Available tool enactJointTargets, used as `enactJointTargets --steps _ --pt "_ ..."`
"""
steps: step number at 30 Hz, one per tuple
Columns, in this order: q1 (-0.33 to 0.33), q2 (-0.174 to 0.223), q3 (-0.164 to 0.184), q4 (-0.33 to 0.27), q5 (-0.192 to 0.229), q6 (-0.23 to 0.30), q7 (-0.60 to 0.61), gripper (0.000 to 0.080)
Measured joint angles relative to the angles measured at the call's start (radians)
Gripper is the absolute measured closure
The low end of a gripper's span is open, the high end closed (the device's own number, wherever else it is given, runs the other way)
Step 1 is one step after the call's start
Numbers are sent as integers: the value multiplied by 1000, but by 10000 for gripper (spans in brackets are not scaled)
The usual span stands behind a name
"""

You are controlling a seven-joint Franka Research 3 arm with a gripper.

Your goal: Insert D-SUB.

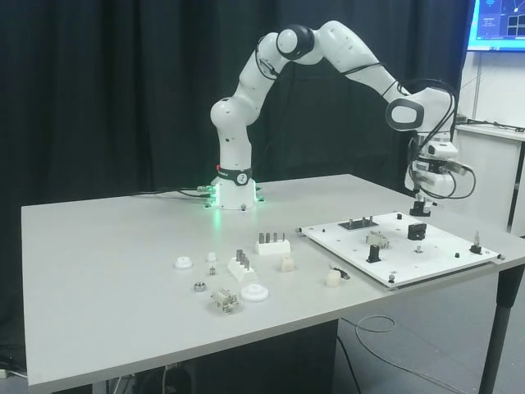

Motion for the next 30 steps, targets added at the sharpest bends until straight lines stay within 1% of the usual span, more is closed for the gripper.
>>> enactJointTargets --steps 8,13,23,26,30 --pt "12 1 0 -1 -40 -4 -74 649" --pt "17 3 0 -1 -51 -13 -79 649" --pt "16 6 0 -1 -44 -33 -33 649" --pt "16 7 1 -1 -40 -36 -90 649" --pt "15 8 0 -1 -9 -37 -179 649"
